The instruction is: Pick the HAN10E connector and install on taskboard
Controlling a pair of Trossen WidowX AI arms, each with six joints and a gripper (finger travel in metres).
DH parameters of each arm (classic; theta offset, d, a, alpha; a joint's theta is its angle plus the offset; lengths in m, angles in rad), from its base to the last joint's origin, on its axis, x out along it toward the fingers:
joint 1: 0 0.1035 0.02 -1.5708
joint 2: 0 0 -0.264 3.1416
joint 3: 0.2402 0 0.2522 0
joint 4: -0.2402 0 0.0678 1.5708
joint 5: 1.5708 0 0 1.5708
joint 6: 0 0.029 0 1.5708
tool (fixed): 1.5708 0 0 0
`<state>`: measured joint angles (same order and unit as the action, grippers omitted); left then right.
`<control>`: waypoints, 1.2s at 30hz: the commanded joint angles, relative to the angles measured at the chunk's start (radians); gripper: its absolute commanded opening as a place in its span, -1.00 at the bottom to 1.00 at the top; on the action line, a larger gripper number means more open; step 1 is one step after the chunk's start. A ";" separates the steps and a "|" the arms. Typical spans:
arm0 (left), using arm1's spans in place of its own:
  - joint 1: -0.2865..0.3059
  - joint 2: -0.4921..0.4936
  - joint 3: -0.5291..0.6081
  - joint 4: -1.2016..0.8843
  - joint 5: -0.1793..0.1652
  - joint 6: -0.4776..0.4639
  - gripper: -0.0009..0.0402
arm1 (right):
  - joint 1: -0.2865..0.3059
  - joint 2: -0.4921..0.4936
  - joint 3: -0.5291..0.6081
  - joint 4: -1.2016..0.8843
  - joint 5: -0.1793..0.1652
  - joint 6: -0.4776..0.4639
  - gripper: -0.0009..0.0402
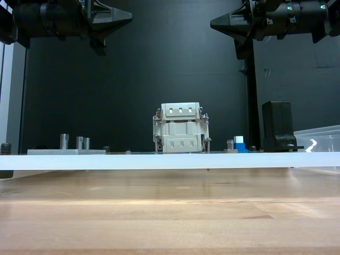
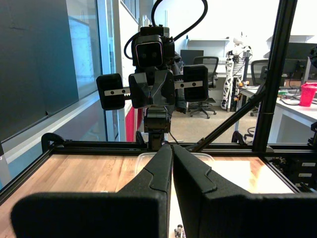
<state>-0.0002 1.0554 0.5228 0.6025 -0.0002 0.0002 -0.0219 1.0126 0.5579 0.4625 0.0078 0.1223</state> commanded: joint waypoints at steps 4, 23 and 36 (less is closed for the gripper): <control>0.000 0.000 0.000 0.000 0.000 0.000 -0.95 | 0.001 0.000 0.000 0.006 -0.055 -0.009 -0.96; 0.000 0.000 0.000 0.000 0.000 0.000 -0.95 | 0.000 0.000 0.000 0.006 0.000 -0.058 -0.96; 0.000 0.000 0.000 0.000 0.000 0.000 -0.95 | 0.000 0.000 0.000 0.013 0.000 -0.048 -0.96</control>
